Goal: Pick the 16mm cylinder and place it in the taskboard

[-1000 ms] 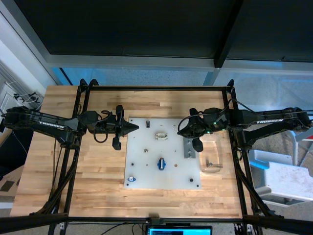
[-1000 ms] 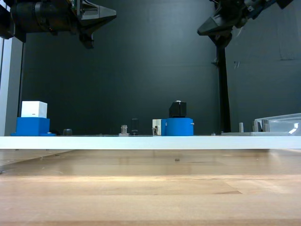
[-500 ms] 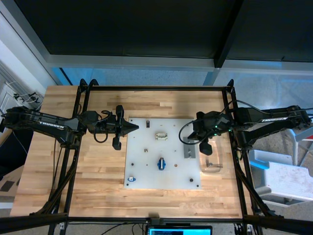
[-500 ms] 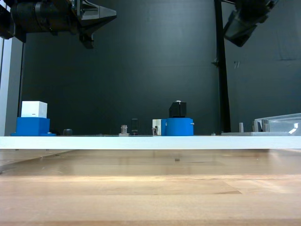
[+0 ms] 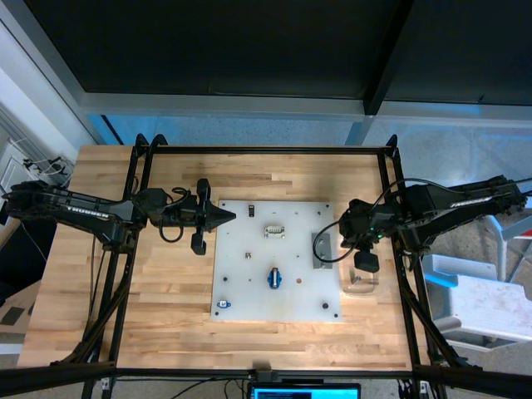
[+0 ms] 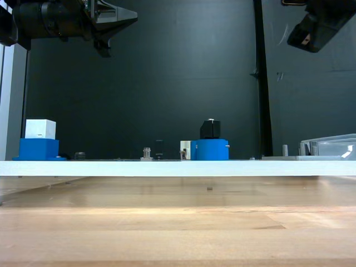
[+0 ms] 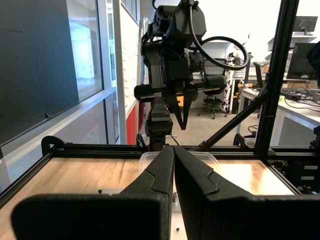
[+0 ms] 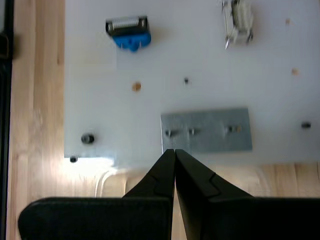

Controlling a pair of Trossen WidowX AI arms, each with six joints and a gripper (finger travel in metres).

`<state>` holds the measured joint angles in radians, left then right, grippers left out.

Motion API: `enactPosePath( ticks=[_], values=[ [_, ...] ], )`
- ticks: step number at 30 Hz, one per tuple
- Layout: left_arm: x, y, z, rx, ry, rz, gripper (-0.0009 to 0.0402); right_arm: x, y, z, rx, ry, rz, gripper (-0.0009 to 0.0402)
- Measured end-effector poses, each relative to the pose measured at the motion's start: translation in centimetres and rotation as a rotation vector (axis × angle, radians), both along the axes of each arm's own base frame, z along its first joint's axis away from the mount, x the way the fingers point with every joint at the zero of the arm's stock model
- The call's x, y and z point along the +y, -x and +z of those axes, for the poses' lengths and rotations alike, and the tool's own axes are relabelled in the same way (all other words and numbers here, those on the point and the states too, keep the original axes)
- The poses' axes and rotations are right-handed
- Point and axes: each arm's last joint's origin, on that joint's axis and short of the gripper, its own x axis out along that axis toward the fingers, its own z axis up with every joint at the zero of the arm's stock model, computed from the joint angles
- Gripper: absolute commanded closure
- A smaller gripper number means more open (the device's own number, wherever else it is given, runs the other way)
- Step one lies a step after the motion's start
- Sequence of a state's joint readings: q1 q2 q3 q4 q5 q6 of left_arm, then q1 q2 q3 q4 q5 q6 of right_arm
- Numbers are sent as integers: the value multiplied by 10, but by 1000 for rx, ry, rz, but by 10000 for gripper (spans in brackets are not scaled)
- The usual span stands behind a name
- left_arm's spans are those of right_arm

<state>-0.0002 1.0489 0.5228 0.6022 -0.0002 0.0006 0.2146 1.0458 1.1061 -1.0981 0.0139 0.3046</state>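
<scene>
Approach is the step in hand: nothing is gripped yet, and the reach toward the pick-up spot is under way.

High view: the taskboard (image 5: 249,283) lies mid-table. The clear tray (image 5: 371,287) sits just off its edge at three o'clock. The right gripper (image 5: 364,261) hangs over the tray's far half, pointing down. A small grey sliver in the tray's near half is probably the 16mm cylinder (image 5: 357,283), though it is too small to be sure. The left gripper (image 5: 226,215) is parked at ten o'clock of the board, aimed inward.

Low view: both grippers are high above the board, the left gripper (image 6: 119,19) at eleven o'clock and the right gripper (image 6: 308,34) at one o'clock. The tray (image 6: 334,146) rests on the table far below it.

Left wrist view: the left gripper (image 7: 173,149) has its fingers pressed together and holds nothing.

Right wrist view: the right gripper (image 8: 175,151) likewise has its fingers pressed together, empty, with its tips near the grey block (image 8: 206,130) at the board's edge and the tray rim (image 8: 106,179) beside them.

Next, I judge, the right fingers must spread, centre over the peg and descend into the tray; so small a part calls for careful alignment before closing.
</scene>
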Motion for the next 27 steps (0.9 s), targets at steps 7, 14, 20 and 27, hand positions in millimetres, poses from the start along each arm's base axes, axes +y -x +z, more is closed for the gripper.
enactPosePath(
  ticks=[7, 14, 20, 27],
  values=[
    [0, 0, 0, 0, 0, 0, 393, 6, 4, 2, 105, 15, 10, 393],
    [0, 0, 0, -1, 0, 0, 393, 13, 7, 2, 200, 35, 37, 393],
    [0, 0, 0, 0, 0, 0, 393, 20, 13, -1, 272, 51, 56, 393],
    [0, 0, 0, -1, 0, 0, 393, 29, 17, -3, 302, 51, 67, 393]
  ],
)
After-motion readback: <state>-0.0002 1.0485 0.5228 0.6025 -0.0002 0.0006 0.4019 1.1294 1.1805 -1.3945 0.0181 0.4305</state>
